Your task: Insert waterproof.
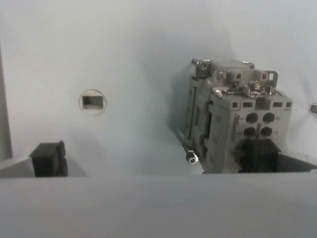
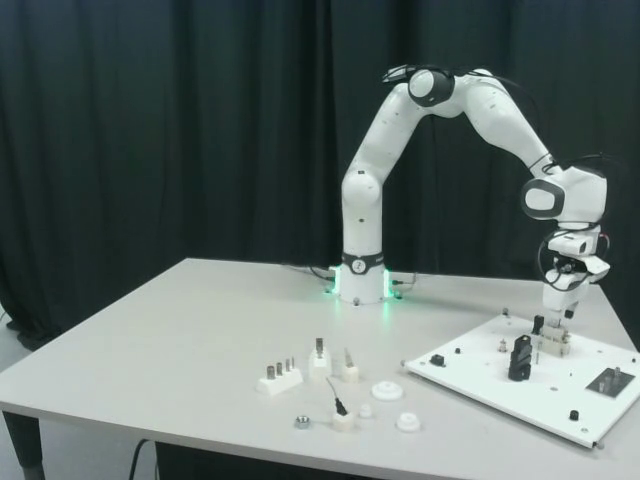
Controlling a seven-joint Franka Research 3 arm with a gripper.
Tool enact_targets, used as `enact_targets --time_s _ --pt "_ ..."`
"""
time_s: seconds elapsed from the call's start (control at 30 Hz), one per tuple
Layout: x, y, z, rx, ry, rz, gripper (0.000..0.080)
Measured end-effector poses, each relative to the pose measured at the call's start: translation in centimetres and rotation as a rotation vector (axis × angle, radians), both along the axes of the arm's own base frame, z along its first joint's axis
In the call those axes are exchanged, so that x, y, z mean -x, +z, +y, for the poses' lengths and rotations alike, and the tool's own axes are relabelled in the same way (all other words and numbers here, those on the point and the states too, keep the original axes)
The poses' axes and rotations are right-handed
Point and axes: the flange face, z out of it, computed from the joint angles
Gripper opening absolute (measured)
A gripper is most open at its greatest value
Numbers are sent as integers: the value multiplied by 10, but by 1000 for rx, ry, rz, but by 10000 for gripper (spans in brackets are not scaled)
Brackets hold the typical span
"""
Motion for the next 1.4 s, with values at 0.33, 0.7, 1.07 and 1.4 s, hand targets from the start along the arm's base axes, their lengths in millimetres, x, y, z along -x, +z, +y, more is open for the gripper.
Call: enact_targets --time_s 0.33,0.7,1.07,1.4 --pt "1 -1 1 5 4 -7 800" --pt "4 -1 2 10 11 -15 800" --pt "7 -2 3 14 17 -21 800" --pt "6 -3 3 16 16 -25 800"
